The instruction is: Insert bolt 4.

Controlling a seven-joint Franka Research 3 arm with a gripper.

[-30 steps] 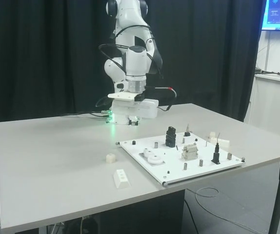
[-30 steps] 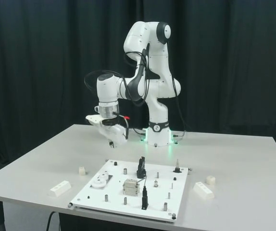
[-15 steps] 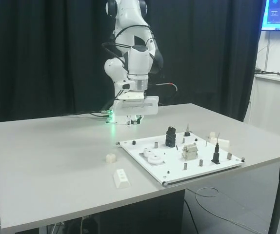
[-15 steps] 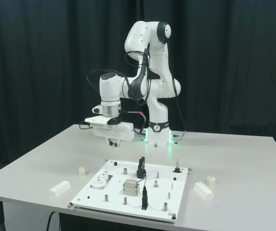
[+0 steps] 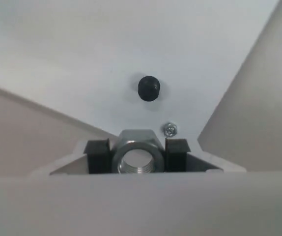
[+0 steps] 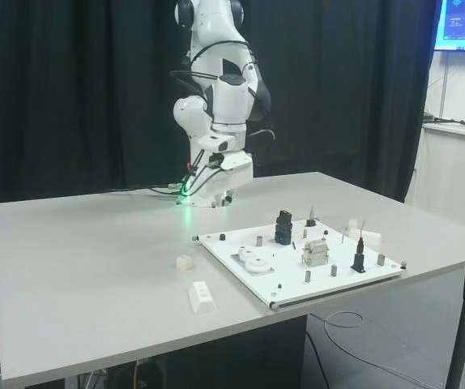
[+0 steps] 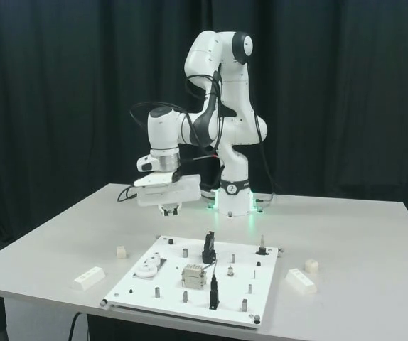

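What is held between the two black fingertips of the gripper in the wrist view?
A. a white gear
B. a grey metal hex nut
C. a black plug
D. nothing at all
B: the wrist view shows a grey hex nut with a threaded hole clamped between the black fingertips of the gripper, above the corner of the white board.

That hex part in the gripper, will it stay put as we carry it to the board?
Probably. The hex part looks like rigid grey metal, so it should not flex. The fingers press on opposite flats, which likely stops it turning. Bare metal may be slippery, so a knock against the white board could shift it.
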